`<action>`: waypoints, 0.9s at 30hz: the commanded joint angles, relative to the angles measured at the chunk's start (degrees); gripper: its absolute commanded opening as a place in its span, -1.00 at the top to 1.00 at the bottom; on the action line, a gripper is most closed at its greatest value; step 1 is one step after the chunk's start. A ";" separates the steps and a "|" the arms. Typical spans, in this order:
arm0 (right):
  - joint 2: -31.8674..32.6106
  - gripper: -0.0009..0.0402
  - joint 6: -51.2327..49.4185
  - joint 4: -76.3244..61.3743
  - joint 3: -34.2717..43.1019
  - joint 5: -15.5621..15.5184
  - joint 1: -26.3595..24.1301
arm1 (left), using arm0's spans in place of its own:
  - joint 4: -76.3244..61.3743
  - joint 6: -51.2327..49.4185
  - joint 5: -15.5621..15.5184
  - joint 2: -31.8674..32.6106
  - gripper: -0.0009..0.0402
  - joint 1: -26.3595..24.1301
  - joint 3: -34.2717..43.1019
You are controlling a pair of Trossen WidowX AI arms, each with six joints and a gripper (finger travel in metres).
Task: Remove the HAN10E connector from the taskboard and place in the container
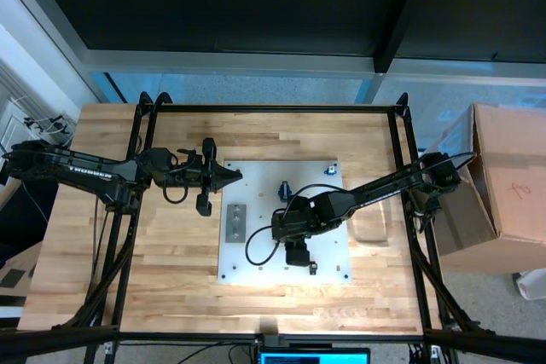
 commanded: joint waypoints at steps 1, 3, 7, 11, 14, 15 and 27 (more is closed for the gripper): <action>0.02 0.02 -0.59 0.83 0.02 -0.15 0.09 | 0.00 0.00 0.00 0.00 0.96 0.00 0.00; 0.02 0.13 -0.79 0.85 0.02 -0.13 0.13 | 0.00 0.00 0.02 0.00 0.96 0.02 0.00; 0.02 0.35 -0.79 0.90 0.02 -0.13 0.20 | 0.00 0.00 0.00 0.00 0.96 0.00 0.00; 0.02 0.58 -0.79 0.96 0.02 -0.13 0.31 | 0.00 0.00 0.00 0.00 0.96 0.00 0.00; 0.02 0.74 -0.79 1.01 0.02 -0.13 0.35 | 0.00 0.00 0.00 0.00 0.96 0.02 0.00; 0.02 0.78 -0.81 0.98 0.02 -0.15 0.37 | 0.00 0.00 0.02 0.00 0.96 0.00 0.00; -0.02 0.89 -1.03 0.09 2.69 -0.20 0.55 | 0.00 0.00 0.00 0.00 0.96 0.02 0.00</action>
